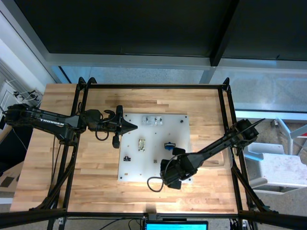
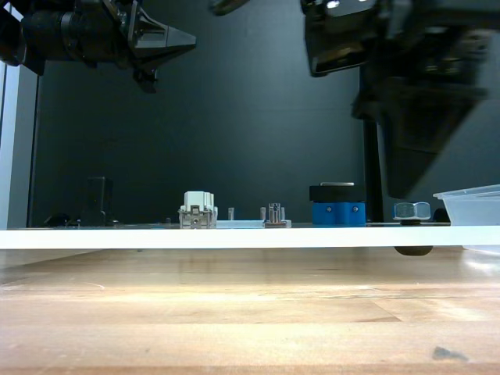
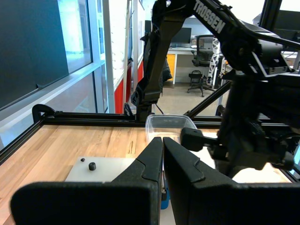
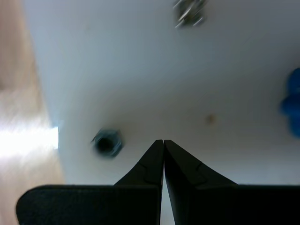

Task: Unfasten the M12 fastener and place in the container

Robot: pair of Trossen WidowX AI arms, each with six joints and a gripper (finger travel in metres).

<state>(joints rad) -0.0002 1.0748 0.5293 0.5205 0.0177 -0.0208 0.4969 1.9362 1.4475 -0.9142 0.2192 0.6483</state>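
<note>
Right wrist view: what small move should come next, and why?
Probably open the right gripper and shift it over the M12 nut: its fingers are shut on nothing, the nut beside them. The left gripper hangs shut over the board's left edge.

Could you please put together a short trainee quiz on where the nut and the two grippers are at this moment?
1. True or false: the M12 nut lies in the container.
2. The right gripper is: A) shut on the nut; B) shut, empty, beside the nut; C) wide open.
3. Which gripper hangs above the white board's far left corner?
Key: 1 false, it sits on its stud; 2 B; 3 the left gripper, shut.
</note>
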